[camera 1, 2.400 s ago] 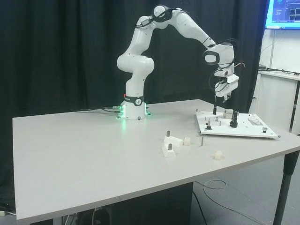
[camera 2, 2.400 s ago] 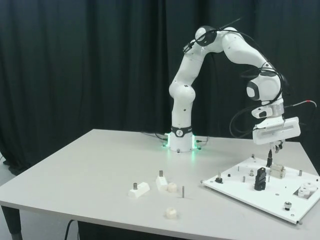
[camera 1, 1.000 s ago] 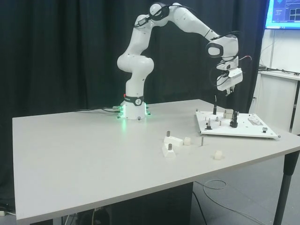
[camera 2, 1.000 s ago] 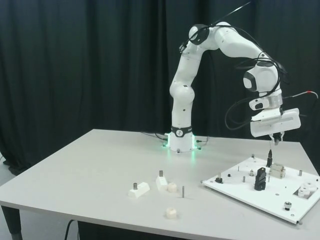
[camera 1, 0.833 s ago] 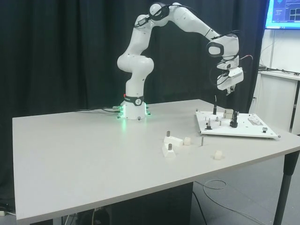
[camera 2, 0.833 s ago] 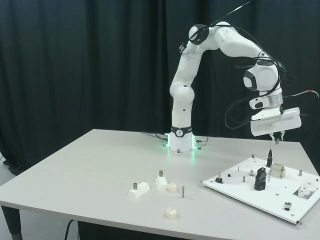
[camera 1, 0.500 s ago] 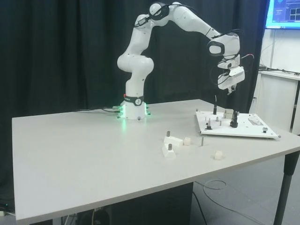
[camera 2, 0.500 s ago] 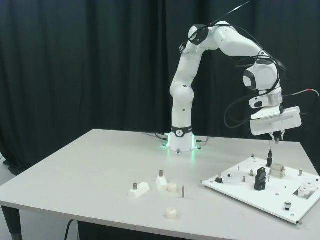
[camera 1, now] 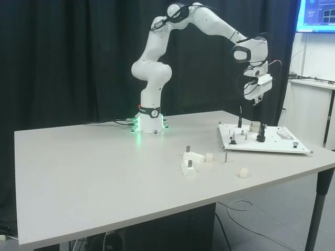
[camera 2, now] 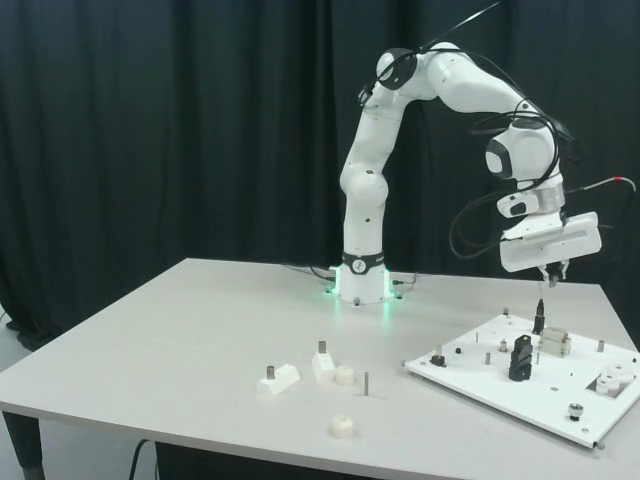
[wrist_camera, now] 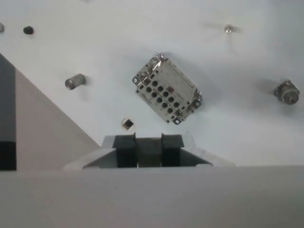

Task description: Place square peg 3.

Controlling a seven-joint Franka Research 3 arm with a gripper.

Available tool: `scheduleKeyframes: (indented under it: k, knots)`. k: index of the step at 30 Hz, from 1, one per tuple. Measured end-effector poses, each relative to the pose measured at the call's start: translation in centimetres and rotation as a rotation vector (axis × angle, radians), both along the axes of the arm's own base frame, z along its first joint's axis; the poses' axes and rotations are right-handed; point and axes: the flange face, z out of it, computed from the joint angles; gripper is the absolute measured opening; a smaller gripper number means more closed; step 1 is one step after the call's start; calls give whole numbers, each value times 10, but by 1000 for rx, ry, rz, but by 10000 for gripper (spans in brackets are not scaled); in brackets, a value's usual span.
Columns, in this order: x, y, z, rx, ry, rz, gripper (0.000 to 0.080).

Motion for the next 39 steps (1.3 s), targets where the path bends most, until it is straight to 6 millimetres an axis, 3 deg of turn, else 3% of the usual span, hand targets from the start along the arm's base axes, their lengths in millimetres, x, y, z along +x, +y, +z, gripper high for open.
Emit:
scheduleKeyframes:
  k: [7, 16, 27, 39]
  knots:
    - [6, -8, -2, -20, 19, -9, 107]
    - [34, -44, -3, -121, 3, -9, 107]
    - [84, -107, 17, -192, -46, -88, 107]
    - [136, -196, 41, -257, -127, -133, 107]
